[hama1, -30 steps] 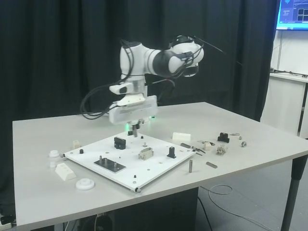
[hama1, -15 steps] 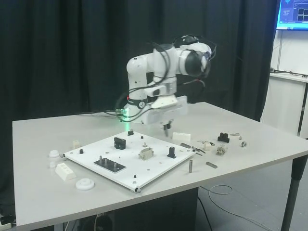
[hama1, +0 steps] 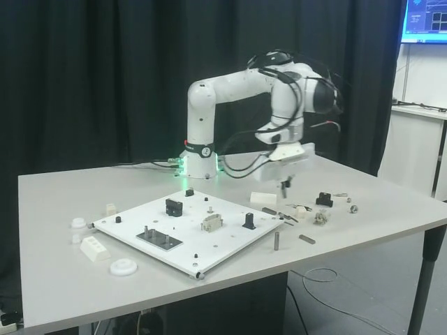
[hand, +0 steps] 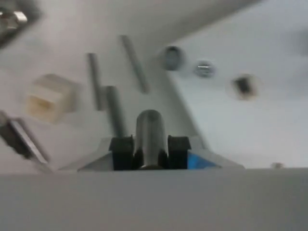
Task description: Place round peg 4.
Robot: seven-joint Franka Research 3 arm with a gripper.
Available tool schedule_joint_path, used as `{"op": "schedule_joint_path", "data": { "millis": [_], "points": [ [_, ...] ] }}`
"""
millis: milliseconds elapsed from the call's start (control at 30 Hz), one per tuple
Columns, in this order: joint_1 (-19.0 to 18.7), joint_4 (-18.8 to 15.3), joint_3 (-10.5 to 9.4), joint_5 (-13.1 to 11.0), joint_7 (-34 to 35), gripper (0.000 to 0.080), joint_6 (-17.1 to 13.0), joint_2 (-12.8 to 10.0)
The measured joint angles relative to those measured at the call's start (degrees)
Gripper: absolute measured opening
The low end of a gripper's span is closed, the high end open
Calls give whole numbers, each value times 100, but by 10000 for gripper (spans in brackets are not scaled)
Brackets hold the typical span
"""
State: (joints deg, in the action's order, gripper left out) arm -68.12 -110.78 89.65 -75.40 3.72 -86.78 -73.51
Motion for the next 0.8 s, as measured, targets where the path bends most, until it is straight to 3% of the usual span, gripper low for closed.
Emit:
{"op": "schedule_joint_path", "data": {
  "millis": [400, 800],
  "points": [
    [-892, 168, -316, -146, 1253, 150, -576, 105],
    [-1272, 599, -678, -44, 2110, 150, -1171, 125]
  ]
}}
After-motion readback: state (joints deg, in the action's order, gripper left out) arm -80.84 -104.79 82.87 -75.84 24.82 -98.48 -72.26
